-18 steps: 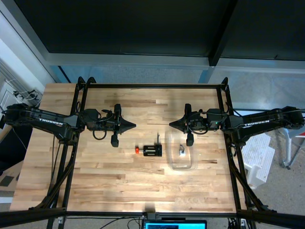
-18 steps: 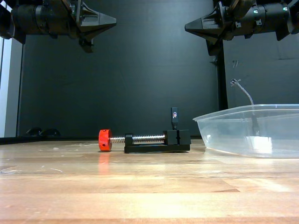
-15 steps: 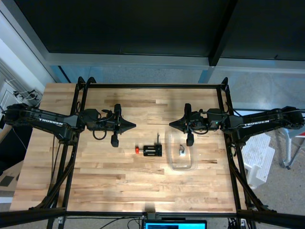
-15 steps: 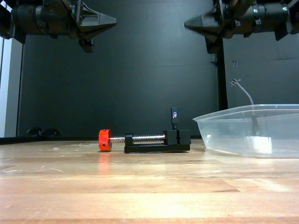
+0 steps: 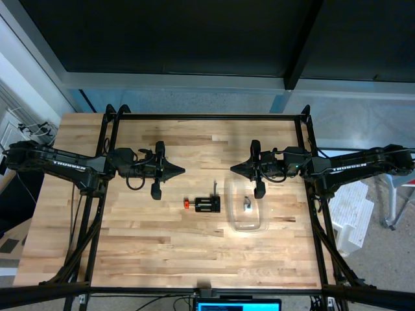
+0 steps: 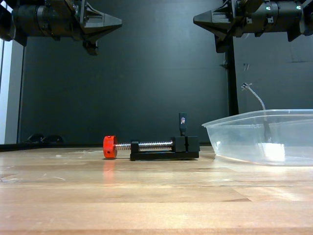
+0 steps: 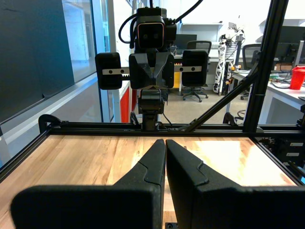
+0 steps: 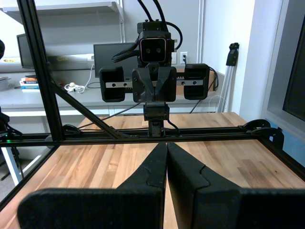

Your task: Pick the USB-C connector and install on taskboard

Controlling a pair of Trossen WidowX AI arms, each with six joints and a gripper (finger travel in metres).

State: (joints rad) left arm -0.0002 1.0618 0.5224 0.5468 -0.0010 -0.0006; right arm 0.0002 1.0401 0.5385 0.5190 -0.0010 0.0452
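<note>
Above the table's (image 5: pixel 130 246) left half: left gripper (image 5: pixel 182 171), fingers (image 7: pixel 155 157) pressed together on nothing. Points inward. Opposite, over the right half: right gripper (image 5: pixel 232 170), likewise closed and empty. Down on the wood between them: taskboard (image 5: pixel 207 205), orange-red knob (image 6: pixel 110 147) toward the left. Just beside it, inside the clear tray (image 5: pixel 249 226): USB-C connector (image 5: pixel 248 206), well apart from both grippers.

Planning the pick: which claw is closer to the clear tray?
The right claw, raised near the tray's far end; the left claw hangs raised well left of the taskboard.
</note>
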